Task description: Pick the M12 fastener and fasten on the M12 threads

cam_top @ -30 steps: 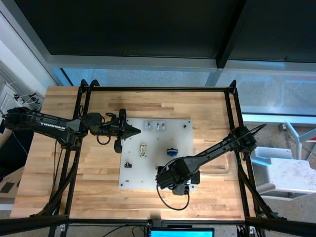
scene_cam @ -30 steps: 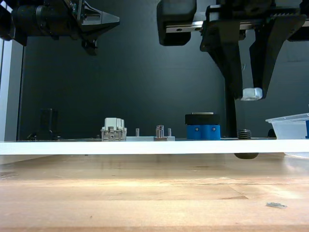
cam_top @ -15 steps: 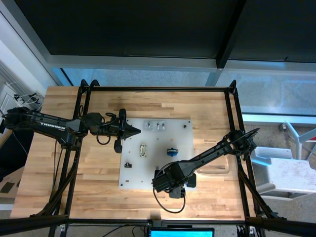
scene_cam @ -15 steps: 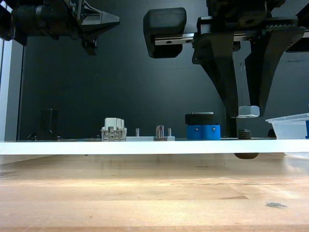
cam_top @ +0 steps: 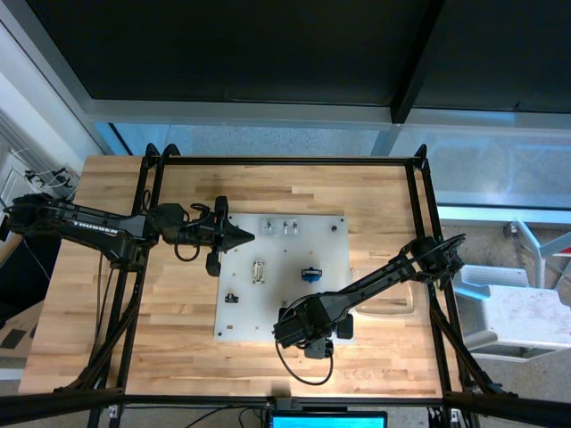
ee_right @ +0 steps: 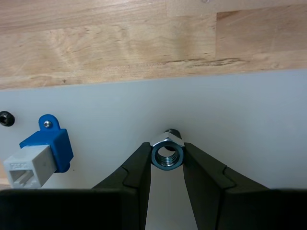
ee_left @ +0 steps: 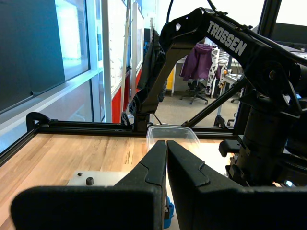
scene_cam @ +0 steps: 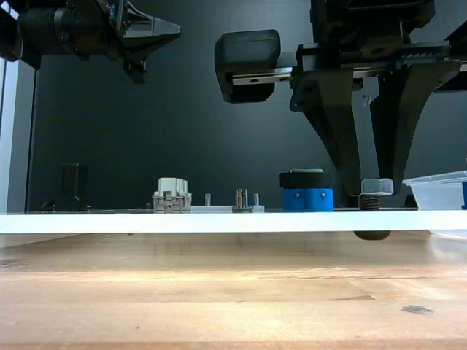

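The right gripper [scene_cam: 376, 182] pinches the nut [ee_right: 167, 156] just above the stud [scene_cam: 371, 203], hole vertical, while the closed left gripper [cam_top: 243, 237] hangs well apart.

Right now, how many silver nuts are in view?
1. The nut is clamped in the right hand, just atop the black stud near the board's right edge. The left hand hangs shut over its far left edge. Others may be hidden.

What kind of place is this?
Likely a robotics lab: wooden table, white task board, office chairs beyond. Right gripper holds a nut at the stud; left gripper hangs shut at the board's left edge.
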Available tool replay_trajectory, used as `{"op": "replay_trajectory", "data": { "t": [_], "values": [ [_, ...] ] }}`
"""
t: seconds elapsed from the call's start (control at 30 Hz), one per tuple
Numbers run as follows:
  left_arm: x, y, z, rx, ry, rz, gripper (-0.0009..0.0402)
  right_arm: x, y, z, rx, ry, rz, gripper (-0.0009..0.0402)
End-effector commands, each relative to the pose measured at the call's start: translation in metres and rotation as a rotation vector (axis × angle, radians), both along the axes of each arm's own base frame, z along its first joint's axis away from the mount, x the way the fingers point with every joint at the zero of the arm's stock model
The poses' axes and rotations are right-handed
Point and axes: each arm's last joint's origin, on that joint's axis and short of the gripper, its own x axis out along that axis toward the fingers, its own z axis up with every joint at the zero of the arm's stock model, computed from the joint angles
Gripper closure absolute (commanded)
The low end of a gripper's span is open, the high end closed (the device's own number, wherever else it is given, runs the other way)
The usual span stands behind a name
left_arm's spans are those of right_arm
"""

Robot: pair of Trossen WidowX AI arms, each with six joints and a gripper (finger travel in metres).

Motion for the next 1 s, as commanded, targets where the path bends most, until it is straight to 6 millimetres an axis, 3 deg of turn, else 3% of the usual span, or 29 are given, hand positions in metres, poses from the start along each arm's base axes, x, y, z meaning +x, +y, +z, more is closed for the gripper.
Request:
{"op": "replay_trajectory", "data": {
  "t": [0.03, 0.63, 0.8, 1.0],
  "values": [
    [0.0001, 0.0001, 0.0000, 0.000, 0.000, 0.000, 0.0393, 0.0008, 0.0004, -0.0013, 0.002, -0.005, 0.000, 0.0377],
    [0.0001, 0.0001, 0.0001, 0.000, 0.000, 0.000, 0.0393, 0.0036, 0.0018, -0.0102, 0.000, 0.003, -0.039, 0.0377],
    [0.0001, 0.0001, 0.0000, 0.000, 0.000, 0.000, 0.0393, 0.0036, 0.0016, -0.0102, 0.003, 0.006, -0.127, 0.0377],
    [0.0001, 0.0001, 0.0000, 0.000, 0.000, 0.000, 0.0393, 0.0040, 0.0012, -0.0100, 0.015, 0.009, -0.372, 0.0377]
  ]
}}
